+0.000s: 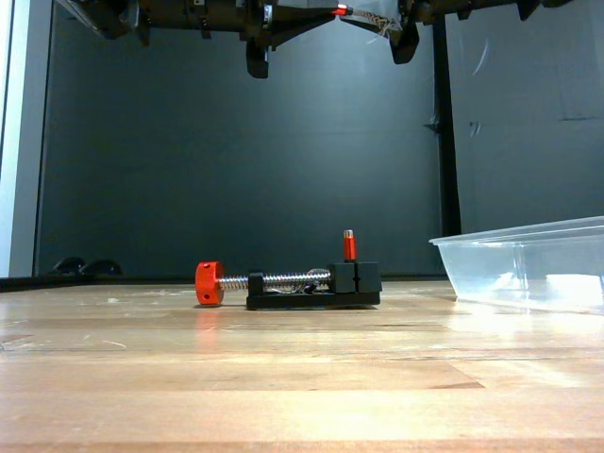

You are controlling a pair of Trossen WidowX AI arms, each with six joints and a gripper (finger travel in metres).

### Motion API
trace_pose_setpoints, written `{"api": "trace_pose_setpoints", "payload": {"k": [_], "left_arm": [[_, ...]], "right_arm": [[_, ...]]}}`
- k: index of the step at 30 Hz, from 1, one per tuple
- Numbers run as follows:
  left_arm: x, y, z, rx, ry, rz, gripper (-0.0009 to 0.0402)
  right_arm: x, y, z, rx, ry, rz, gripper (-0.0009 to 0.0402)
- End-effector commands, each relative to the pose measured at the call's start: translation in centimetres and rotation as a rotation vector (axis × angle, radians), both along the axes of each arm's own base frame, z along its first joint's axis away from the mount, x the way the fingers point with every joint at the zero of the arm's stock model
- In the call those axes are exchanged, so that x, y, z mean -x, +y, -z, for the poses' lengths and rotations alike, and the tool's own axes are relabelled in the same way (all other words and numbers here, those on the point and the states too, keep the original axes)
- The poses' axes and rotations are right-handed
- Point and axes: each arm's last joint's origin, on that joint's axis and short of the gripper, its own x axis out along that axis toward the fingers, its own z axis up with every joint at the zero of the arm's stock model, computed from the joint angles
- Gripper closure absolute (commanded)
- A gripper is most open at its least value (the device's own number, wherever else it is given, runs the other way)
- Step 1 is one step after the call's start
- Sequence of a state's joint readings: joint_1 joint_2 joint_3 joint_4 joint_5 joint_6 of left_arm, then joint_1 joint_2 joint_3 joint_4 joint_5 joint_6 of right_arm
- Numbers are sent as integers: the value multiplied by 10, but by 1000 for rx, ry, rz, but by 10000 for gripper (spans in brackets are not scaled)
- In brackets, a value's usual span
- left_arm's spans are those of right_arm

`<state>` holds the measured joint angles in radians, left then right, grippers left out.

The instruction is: Pick the rca connector and install on the hub

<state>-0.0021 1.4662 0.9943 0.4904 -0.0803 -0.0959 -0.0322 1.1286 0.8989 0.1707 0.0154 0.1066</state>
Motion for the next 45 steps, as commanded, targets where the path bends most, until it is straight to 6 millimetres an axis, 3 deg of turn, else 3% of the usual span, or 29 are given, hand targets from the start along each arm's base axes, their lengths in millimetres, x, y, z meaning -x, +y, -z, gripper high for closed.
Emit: {"api": "trace_pose_setpoints", "payload": {"k": [1,17,45], "left_arm": [[0,0,-3,0,-34,-1,374],[1,1,-11,1,-115,-19,374],[1,1,-12,2,-127,-19,374]], "right_arm": [[2,1,1,0,-36,-10,220],[3,3,1,-14,-116,-48,224],[2,3,0,-12,-138,-69,357]]}}
